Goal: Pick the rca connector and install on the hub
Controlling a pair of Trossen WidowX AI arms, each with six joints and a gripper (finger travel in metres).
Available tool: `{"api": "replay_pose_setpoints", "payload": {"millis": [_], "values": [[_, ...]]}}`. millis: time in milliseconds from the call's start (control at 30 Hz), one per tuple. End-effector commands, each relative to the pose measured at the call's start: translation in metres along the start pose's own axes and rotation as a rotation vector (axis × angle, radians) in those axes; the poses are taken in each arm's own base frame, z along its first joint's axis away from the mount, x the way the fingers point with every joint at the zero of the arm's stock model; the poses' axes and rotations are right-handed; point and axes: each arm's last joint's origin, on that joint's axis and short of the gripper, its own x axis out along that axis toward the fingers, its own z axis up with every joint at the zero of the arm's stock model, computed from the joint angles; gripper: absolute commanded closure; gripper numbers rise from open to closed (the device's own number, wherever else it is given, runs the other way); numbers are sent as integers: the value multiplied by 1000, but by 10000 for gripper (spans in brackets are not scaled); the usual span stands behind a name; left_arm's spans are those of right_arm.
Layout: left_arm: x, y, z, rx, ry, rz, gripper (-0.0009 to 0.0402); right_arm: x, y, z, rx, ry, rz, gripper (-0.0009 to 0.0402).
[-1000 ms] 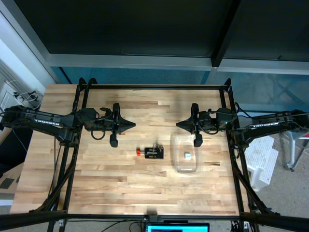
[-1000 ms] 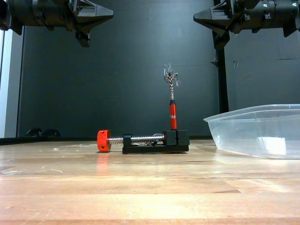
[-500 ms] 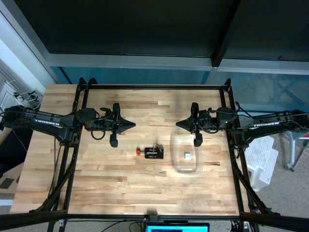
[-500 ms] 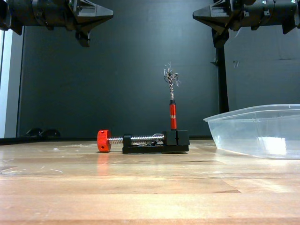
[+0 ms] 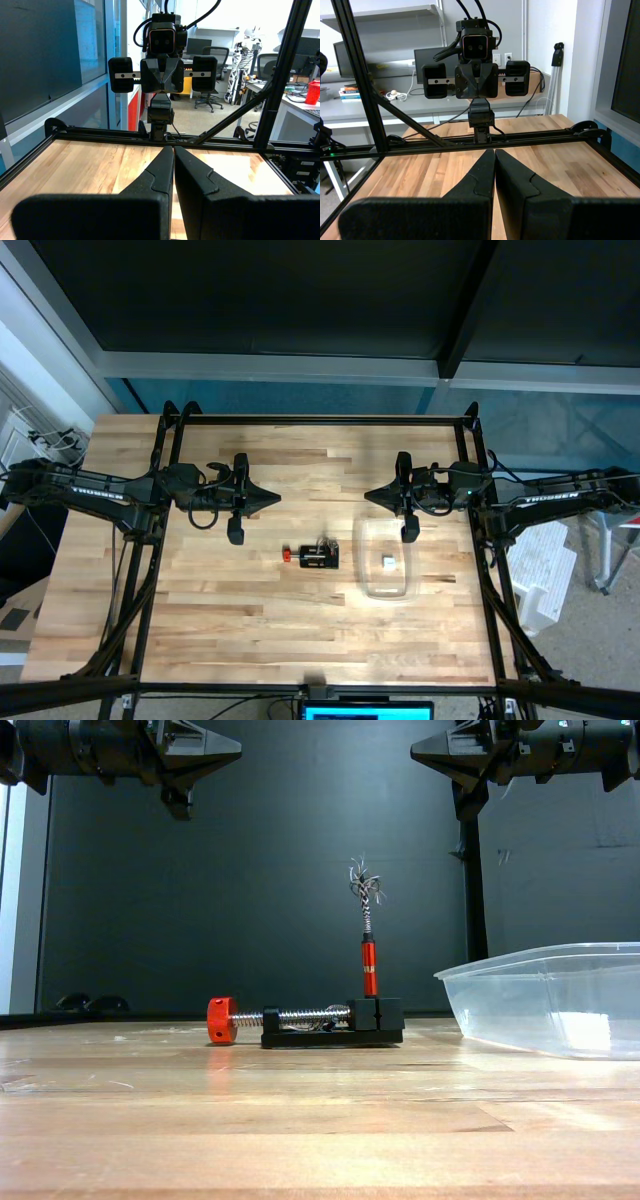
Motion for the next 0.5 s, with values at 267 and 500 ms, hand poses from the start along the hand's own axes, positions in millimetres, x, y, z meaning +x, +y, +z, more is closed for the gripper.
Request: {"api": "replay_pose_setpoints", "payload": {"millis": [267, 500], "values": [[0, 0, 0, 0, 0, 0, 393, 0, 0, -1, 0, 13, -1, 393], [0, 0, 0, 0, 0, 0, 393, 0, 0, -4, 0, 40, -4, 393]]}}
